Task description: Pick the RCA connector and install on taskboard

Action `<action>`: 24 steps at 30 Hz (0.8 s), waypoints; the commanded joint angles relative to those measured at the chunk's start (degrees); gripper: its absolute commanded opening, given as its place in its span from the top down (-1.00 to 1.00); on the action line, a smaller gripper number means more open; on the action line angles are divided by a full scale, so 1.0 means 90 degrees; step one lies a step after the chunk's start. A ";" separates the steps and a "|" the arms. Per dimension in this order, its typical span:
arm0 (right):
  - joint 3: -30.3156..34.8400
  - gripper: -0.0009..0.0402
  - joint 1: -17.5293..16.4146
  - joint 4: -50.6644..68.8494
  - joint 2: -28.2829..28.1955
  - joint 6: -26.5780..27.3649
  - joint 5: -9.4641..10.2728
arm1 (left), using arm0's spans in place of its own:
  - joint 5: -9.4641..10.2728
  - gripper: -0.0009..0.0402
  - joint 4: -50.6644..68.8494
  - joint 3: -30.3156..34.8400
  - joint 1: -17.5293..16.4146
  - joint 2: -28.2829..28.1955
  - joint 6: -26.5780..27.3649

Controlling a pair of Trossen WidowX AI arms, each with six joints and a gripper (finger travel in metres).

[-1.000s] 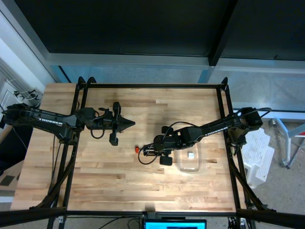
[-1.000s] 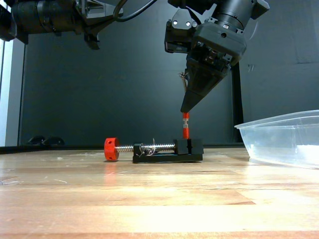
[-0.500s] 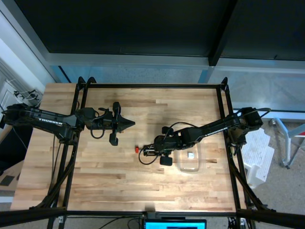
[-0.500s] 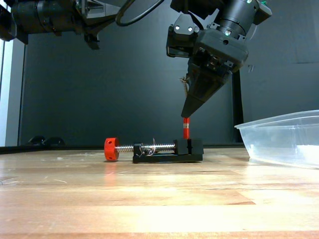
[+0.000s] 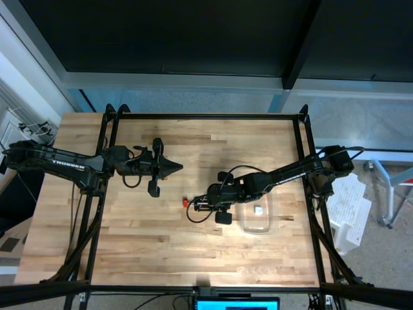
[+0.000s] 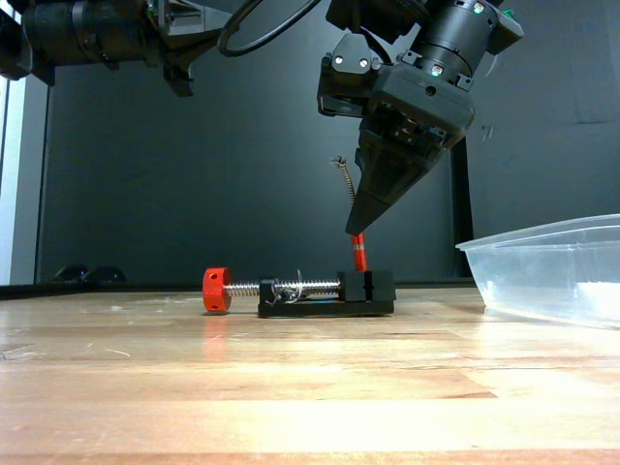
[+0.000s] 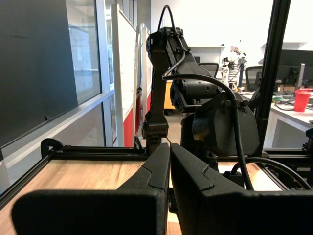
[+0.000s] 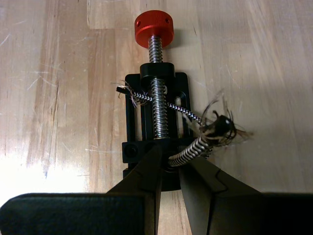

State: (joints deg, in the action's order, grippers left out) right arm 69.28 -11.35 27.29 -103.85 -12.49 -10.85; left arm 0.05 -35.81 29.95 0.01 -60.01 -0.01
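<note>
The taskboard (image 6: pixel 325 291) is a small black fixture lying on the wood, with a spring-wrapped screw and a red knob (image 6: pixel 216 289) at its left end. My right gripper (image 6: pixel 357 229) hangs just over its block end, shut on the RCA connector (image 6: pixel 358 252), a slim red-and-silver plug. The plug leans, its lower tip at the block's top. In the right wrist view the taskboard (image 8: pixel 155 122) lies ahead of the right gripper (image 8: pixel 169 162), and the connector's braided tail (image 8: pixel 191 148) runs off to a frayed end. My left gripper (image 5: pixel 174 168) stays shut and empty, raised at mid-left, well away.
A clear plastic tray (image 5: pixel 263 225) sits right of the taskboard with a small white square piece (image 5: pixel 258 210) inside; its wall (image 6: pixel 552 266) stands close to the right arm. A black frame borders the table.
The right gripper dropped a little and tipped, so the once-upright connector now leans onto the block. Its braided tail swung left. The left arm has not moved.
</note>
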 commanded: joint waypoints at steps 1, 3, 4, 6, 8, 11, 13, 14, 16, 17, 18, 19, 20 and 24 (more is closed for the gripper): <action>-0.0015 0.96 0.0002 0.0112 0.0036 -0.0005 -0.0005 | -0.0002 0.96 0.0000 0.0000 0.0000 0.0000 0.0000; -0.0015 0.96 0.0002 0.0143 0.0041 -0.0007 -0.0005 | -0.0002 0.96 0.0000 0.0000 0.0000 0.0000 0.0000; -0.0015 0.96 0.0000 0.0148 0.0041 -0.0007 -0.0005 | -0.0002 0.96 0.0000 0.0000 0.0000 0.0000 0.0000; -0.0015 0.96 0.0000 0.0146 0.0041 -0.0005 -0.0005 | -0.0002 0.96 0.0000 0.0000 -0.0002 0.0000 0.0000; -0.0015 0.96 -0.0002 0.0129 0.0041 -0.0002 -0.0005 | -0.0002 0.96 0.0000 0.0000 0.0000 0.0000 0.0000; -0.0015 0.96 -0.0002 0.0112 0.0041 0.0000 -0.0002 | -0.0002 0.96 0.0000 0.0000 0.0000 0.0000 0.0000; -0.0015 0.96 -0.0002 0.0102 0.0041 0.0000 -0.0002 | -0.0002 0.96 0.0000 0.0000 -0.0002 0.0000 0.0000; -0.0015 0.96 -0.0005 0.0097 0.0041 0.0000 -0.0002 | -0.0002 0.96 0.0000 0.0000 -0.0002 0.0000 0.0000; -0.0015 0.96 -0.0005 0.0092 0.0061 0.0000 -0.0002 | -0.0002 0.96 0.0000 0.0000 0.0000 0.0000 0.0000; -0.0015 0.96 -0.0002 0.0087 0.0070 0.0000 -0.0005 | -0.0002 0.96 0.0000 0.0000 -0.0002 0.0000 0.0000; -0.0015 0.96 -0.0005 0.0078 0.0078 0.0000 -0.0005 | -0.0002 0.96 0.0000 0.0000 -0.0002 0.0000 0.0000; -0.0015 0.96 -0.0005 0.0078 0.0085 0.0000 -0.0007 | -0.0002 0.96 0.0000 0.0000 0.0000 0.0000 0.0000; -0.0015 0.96 -0.0002 0.0078 0.0112 0.0002 -0.0007 | -0.0002 0.96 0.0000 0.0000 0.0000 0.0000 0.0000; -0.0015 0.93 -0.0005 0.0061 0.0126 0.0022 -0.0002 | -0.0002 0.96 0.0000 0.0000 0.0000 0.0000 0.0000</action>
State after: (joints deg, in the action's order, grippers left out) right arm 69.10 -11.35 28.08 -102.85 -12.34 -10.79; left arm 0.03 -35.81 29.95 0.01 -60.01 0.01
